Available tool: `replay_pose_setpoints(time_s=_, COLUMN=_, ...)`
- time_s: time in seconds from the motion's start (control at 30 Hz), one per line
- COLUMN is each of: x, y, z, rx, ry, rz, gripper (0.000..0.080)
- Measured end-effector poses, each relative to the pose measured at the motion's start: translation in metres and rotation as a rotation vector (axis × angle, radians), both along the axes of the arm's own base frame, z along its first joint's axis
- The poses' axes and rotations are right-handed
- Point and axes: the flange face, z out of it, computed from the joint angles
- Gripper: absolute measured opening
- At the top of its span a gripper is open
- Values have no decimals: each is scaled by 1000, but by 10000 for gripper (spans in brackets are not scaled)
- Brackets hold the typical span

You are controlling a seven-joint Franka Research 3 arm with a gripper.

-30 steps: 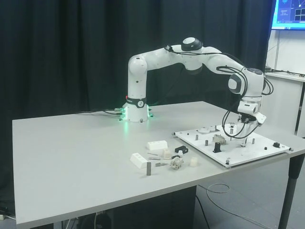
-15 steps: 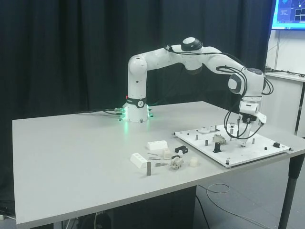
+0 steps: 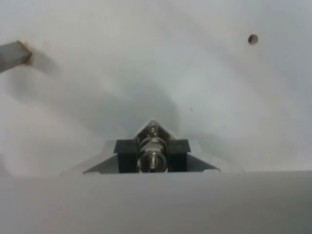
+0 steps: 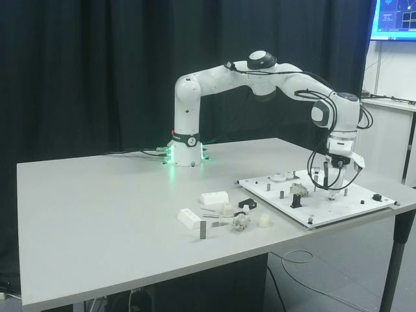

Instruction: Remove BNC.

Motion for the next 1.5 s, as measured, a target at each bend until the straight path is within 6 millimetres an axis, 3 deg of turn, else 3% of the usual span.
replay_pose_setpoints(time_s=1.5, x=1, y=-1, z=2, rx=13, ry=11, rz=361, gripper=120)
